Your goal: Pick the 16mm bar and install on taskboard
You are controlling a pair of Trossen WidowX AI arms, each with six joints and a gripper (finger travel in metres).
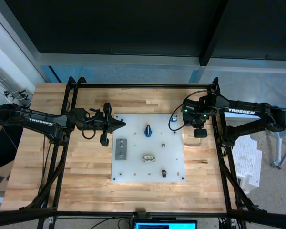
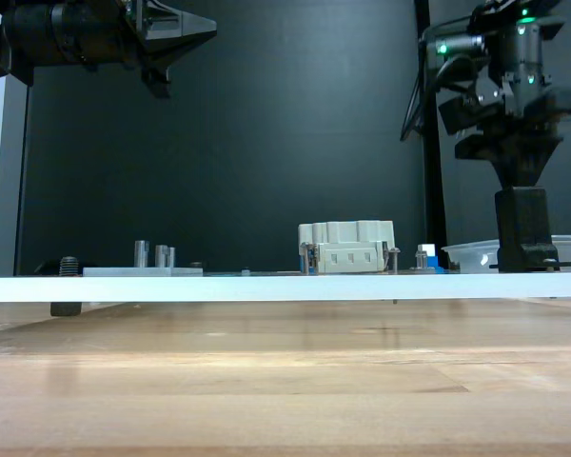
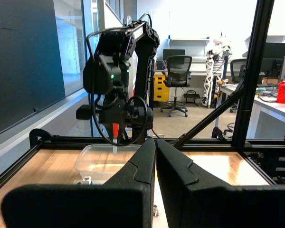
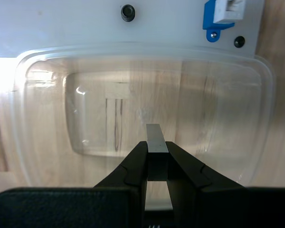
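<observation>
We read the white word TROSSEN on the black left arm (image 1: pixel 38 120), behind the left hand (image 1: pixel 120 124) at the left edge of the board (image 1: pixel 133 167). The same word stands on the right arm (image 1: pixel 241 112), behind the right hand (image 1: pixel 199 134) beside the board's right edge.

Even overhead light leaves the wooden table (image 1: pixel 62 191) bright, the low view is dim with the raised left gripper (image 2: pixel 209 31) a silhouette on black, and glare whitens the clear tray (image 4: pixel 19 95) under the right gripper (image 4: pixel 156 147) clamping the 16mm bar (image 4: pixel 156 134).
</observation>
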